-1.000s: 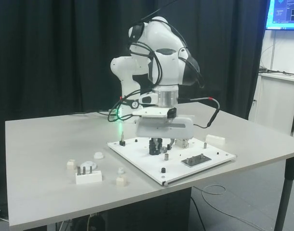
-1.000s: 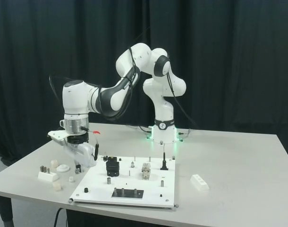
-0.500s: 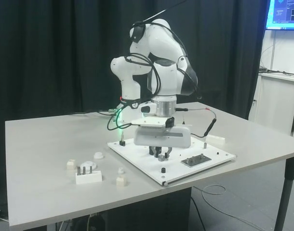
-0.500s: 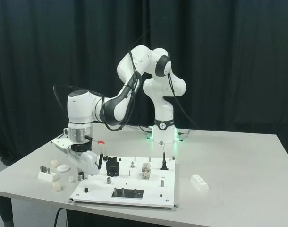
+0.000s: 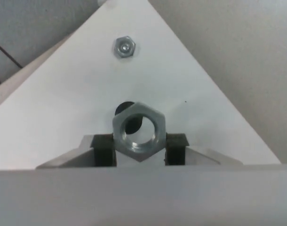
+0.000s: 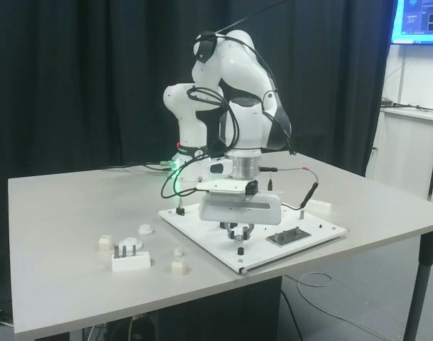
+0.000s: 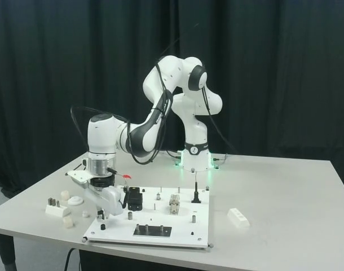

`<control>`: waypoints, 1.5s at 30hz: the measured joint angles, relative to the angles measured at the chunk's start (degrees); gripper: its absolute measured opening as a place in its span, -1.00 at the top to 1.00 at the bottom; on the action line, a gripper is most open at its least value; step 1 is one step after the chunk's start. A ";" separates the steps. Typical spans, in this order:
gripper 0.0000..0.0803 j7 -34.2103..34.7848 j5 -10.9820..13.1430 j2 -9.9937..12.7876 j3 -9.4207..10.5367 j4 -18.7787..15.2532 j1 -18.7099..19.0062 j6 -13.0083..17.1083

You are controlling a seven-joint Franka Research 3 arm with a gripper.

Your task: Insert bolt 4.

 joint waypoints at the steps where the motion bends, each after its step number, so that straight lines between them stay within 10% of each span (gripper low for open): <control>1: 0.44 0.00 0.00 -0.02 0.02 -0.27 0.08 0.39; 45: 0.44 0.14 0.28 -0.65 1.29 -4.69 0.68 7.15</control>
